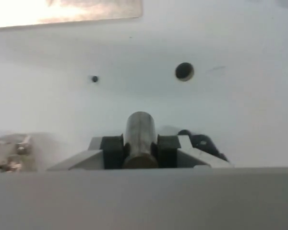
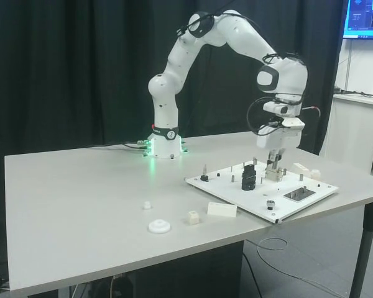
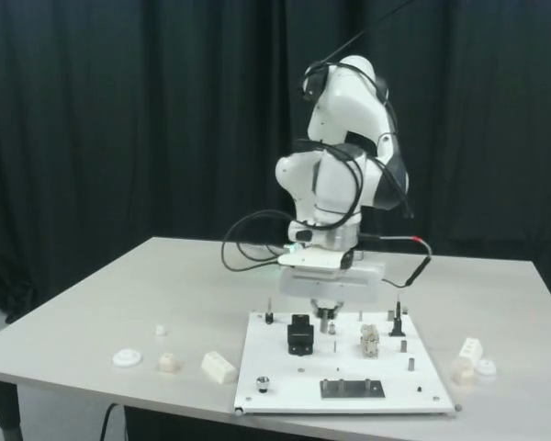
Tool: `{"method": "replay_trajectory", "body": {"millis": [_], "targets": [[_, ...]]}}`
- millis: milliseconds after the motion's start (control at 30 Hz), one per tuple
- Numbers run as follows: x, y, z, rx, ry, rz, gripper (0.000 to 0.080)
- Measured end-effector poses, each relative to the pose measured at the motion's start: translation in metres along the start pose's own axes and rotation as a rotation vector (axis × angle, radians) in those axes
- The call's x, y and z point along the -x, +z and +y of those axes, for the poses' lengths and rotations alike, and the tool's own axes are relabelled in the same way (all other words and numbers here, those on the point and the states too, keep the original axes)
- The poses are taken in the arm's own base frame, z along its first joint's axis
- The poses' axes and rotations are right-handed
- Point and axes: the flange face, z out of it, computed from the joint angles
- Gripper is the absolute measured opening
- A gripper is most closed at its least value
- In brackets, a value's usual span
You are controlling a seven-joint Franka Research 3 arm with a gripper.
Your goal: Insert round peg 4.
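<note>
1. The grey table point(image 2: 81, 186) carries the white arm point(image 2: 174, 74) and a white board point(image 3: 285, 390) of fixtures near its front edge, with loose white parts lying off to the side.
2. The arm bends over the board, and its gripper point(image 1: 140, 154) hangs just above the white surface, beside a black block point(image 3: 300, 334).
3. The fingers point(image 1: 113, 151) are pinched onto the round peg point(image 1: 140, 139), which stands upright between the pads with its long axis along the fingers, tip towards the board.
4. In the wrist view a round hole point(image 1: 184, 71) lies ahead of the peg and off to one side, well apart from the tip; a much smaller dark spot point(image 1: 94, 78) sits on the other side.
5. The larger hole is probably the target, though its fit cannot be judged. If so, the peg needs a sideways shift over it before going down.
</note>
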Motion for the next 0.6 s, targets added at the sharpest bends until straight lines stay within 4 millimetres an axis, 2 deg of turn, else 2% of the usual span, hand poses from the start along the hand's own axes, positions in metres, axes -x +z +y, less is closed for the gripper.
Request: {"method": "replay_trajectory", "body": {"millis": [367,600], "targets": [[-0.02,0.029,0.022,-0.03,-0.023,-0.023,0.0146],[-0.028,0.048,0.029,-0.059,-0.027,-0.046,0.0146]]}}
